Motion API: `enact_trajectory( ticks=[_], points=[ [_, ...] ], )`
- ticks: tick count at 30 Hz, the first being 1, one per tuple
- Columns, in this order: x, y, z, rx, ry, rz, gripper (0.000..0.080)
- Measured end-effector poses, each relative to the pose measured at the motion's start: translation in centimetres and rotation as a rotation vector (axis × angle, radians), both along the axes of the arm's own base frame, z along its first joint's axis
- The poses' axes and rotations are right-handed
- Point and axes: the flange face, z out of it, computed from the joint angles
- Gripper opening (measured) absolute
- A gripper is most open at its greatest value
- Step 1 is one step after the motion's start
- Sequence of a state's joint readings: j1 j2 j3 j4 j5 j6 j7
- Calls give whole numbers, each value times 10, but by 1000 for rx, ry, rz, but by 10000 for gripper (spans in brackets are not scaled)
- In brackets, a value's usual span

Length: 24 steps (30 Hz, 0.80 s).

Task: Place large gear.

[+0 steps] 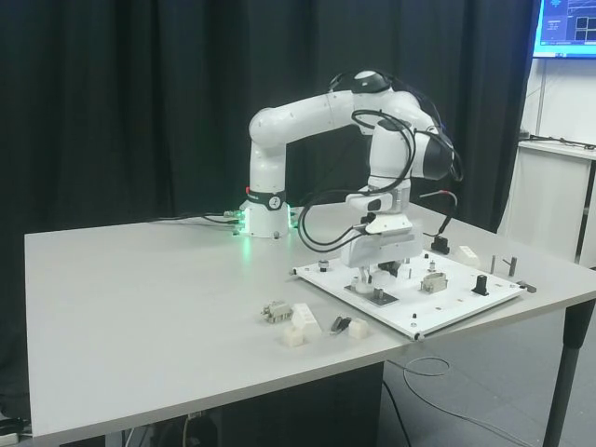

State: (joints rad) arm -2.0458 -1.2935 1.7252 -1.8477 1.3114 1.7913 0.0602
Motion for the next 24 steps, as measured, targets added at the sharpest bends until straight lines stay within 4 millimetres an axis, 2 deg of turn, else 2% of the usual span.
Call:
enact_trajectory(
  ticks=[24],
  points=[
    [-1,-5,8,-3,2,-10,597]
  ],
)
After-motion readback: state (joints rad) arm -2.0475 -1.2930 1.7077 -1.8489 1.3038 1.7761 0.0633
